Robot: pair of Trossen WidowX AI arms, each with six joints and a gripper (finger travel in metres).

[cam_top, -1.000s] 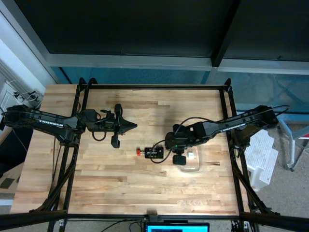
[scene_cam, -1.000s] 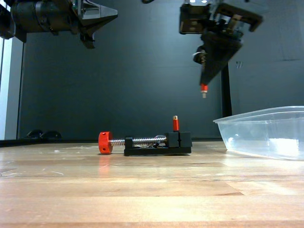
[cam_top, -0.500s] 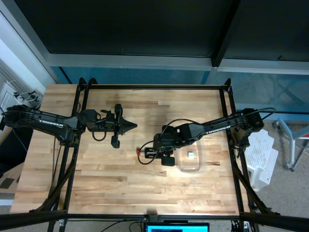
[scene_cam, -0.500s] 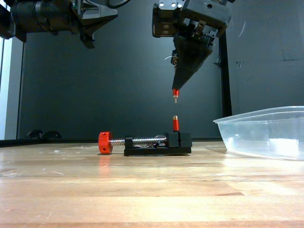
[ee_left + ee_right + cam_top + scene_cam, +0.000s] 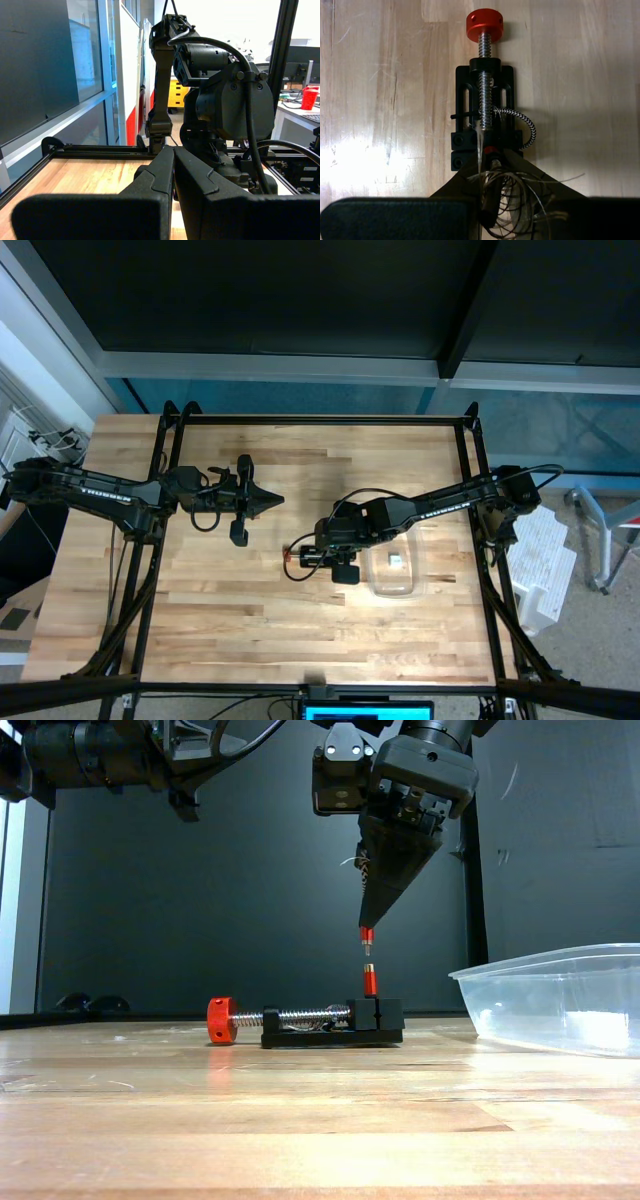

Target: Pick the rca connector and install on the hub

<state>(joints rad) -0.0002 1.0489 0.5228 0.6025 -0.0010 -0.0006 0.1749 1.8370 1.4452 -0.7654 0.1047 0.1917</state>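
Note:
The hub (image 5: 330, 1020) is a small black block on the table with a red knob (image 5: 221, 1020) at its left end and a red post (image 5: 369, 980) standing on its right end. My right gripper (image 5: 368, 925) points straight down over that post, shut on the rca connector (image 5: 367, 936), whose tip hangs just above the post. The right wrist view has the hub (image 5: 462, 141) straight below, with the connector (image 5: 490, 150) between the fingers over its near end. From above, my right gripper (image 5: 335, 550) covers the hub (image 5: 312, 557). My left gripper (image 5: 272, 501) is shut on nothing, high over the table's left half.
A clear plastic tray (image 5: 540, 963) sits on the table right of the hub, close beside my right arm (image 5: 440, 505). A small white piece (image 5: 396, 560) lies inside it. A braided wire (image 5: 527, 125) loops off the hub's side.
My right gripper has carried the connector leftward from near the tray to above the hub, then lowered it close to the red post. The left arm has not moved.

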